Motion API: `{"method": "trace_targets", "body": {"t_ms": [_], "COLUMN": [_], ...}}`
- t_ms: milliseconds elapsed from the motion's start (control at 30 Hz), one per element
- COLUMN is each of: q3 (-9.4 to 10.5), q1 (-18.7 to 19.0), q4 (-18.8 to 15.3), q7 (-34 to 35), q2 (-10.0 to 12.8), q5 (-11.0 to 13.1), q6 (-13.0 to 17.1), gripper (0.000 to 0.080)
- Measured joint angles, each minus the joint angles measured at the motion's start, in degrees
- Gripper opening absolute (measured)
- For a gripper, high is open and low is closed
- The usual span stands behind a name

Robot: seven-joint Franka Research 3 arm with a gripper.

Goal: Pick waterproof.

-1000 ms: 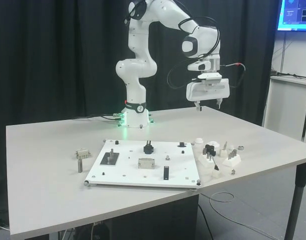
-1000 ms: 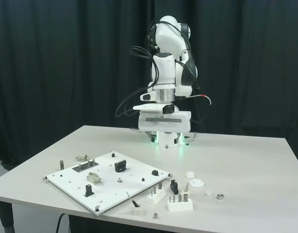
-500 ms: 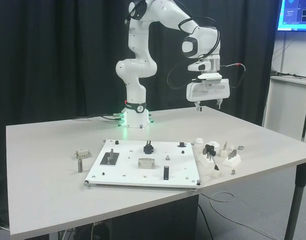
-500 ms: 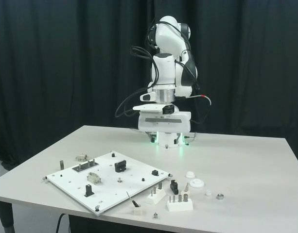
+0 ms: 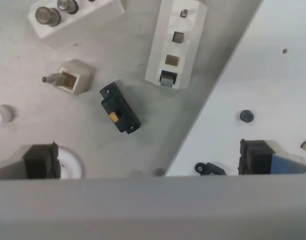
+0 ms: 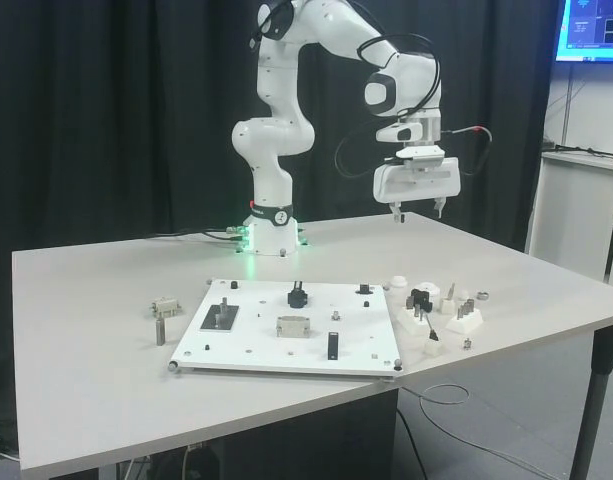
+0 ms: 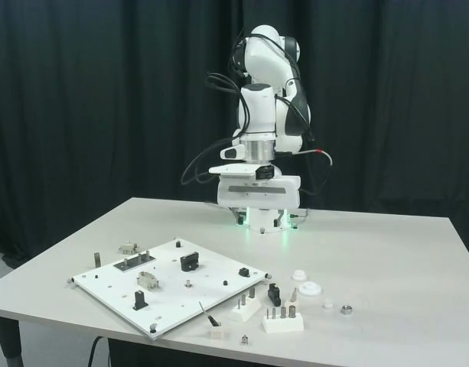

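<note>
The waterproof connector (image 5: 120,108) is a small black block with a round socket. It lies flat on the grey table, between the white board's edge and the white holders, and also shows as the waterproof connector (image 6: 419,298) (image 7: 274,293) in both room views. My gripper (image 6: 417,213) (image 7: 265,217) hangs high above the table, well clear of every part. It is open, and the black fingertips (image 5: 41,160) stand far apart with nothing between them. In the wrist view the connector lies below the gripper (image 5: 148,159), closer to one fingertip than the other.
A white assembly board (image 6: 256,340) carries several small black and grey parts. Beside the connector stand white pin holders (image 5: 174,42) (image 6: 464,315), a small white socket block (image 5: 73,78), a white gear (image 7: 309,288) and a ring (image 7: 346,310). A grey part (image 6: 164,308) sits left of the board.
</note>
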Motion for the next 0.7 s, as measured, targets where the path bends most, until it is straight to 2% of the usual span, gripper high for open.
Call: {"method": "trace_targets", "body": {"t_ms": [700], "q3": [-0.21], "q1": [-1.0], "q4": [0.8], "q7": [1.9], "q2": [0.1], "q5": [-0.3], "q6": [0.1], "gripper": [0.0800]}}
